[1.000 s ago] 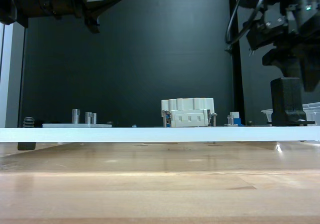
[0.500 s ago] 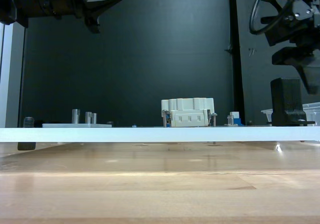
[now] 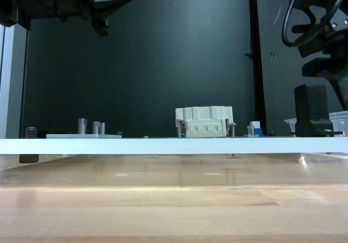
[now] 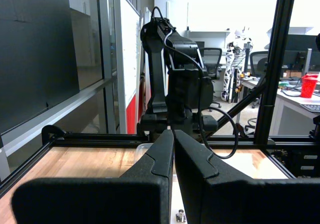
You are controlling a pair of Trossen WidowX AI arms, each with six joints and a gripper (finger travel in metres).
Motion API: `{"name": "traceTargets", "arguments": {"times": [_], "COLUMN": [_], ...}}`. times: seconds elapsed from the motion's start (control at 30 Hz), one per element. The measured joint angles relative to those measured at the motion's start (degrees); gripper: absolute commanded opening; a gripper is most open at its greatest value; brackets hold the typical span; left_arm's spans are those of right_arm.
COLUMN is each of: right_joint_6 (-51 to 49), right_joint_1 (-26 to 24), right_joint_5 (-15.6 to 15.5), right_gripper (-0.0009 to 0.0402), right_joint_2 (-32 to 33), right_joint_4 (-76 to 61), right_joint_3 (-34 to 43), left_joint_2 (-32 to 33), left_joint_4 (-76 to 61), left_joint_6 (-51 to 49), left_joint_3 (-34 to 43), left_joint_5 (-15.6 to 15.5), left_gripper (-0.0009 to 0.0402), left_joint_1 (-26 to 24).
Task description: Pick the 16mm bar and install on taskboard
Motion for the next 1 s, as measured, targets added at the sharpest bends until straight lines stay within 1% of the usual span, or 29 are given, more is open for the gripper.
{"name": "traceTargets", "arguments": {"times": [0.17, 0.23, 0.6, 1.0], "right_joint_6": [-0.04, -0.04, -0.11, -0.11], "right_joint_1": [0.2, 0.37, 0.81, 0.81], "right_joint_5": [0.39, 1.25, 1.31, 1.31], "right_gripper": [0.0185, 0.0185, 0.0182, 0.0134], "right_joint_2": [0.02, 0.02, 0.04, 0.07], "right_joint_4": [2.93, 3.3, 7.39, 7.43], "right_joint_3": [-2.45, -3.1, -6.45, -6.71], "left_joint_2": [0.0, 0.0, 0.0, 0.0], "left_joint_4": [0.0, 0.0, 0.0, 0.0], "left_joint_6": [0.0, 0.0, 0.0, 0.0], "left_joint_3": [0.02, 0.02, 0.0, 0.02], "left_joint_5": [-0.02, 0.0, 0.0, 0.0], "left_gripper": [0.0, 0.0, 0.0, 0.0], "left_joint_1": [0.0, 0.0, 0.0, 0.0]}}
